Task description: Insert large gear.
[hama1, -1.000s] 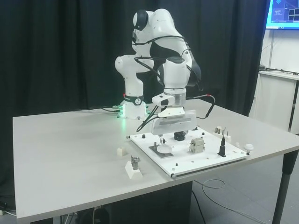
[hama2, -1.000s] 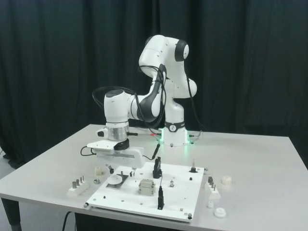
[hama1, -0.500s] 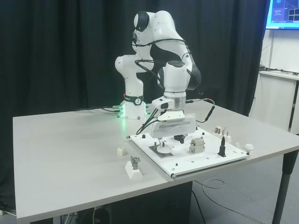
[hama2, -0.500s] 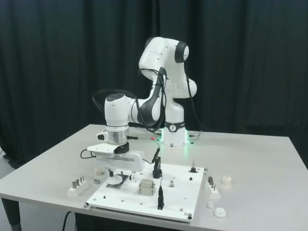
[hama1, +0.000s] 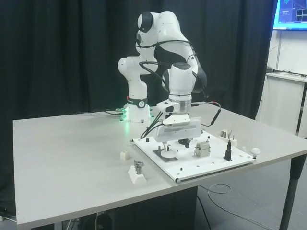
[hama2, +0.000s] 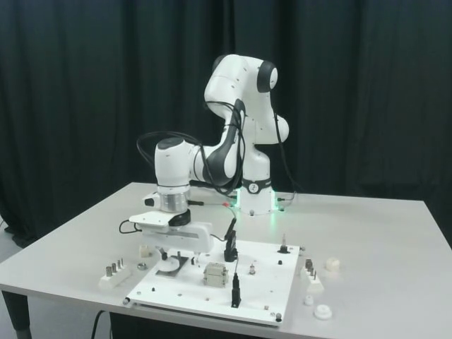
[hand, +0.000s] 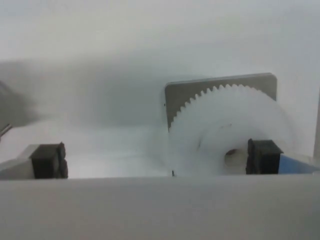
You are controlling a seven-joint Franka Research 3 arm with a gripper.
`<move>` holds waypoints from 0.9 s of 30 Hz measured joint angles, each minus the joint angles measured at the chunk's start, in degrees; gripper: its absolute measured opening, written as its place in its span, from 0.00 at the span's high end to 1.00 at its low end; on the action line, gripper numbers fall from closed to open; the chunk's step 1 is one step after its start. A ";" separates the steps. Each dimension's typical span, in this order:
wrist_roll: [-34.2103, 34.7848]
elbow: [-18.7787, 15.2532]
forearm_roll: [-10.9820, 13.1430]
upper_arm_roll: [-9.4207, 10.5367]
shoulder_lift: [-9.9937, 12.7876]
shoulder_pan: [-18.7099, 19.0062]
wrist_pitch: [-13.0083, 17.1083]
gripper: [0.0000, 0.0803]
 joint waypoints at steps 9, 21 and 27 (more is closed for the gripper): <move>0.00 -0.28 0.00 0.00 0.95 0.33 0.08 0.00; -0.10 -0.35 -0.16 0.00 1.17 0.41 0.36 0.00; -0.15 -0.35 -0.16 0.00 0.94 0.46 0.36 0.00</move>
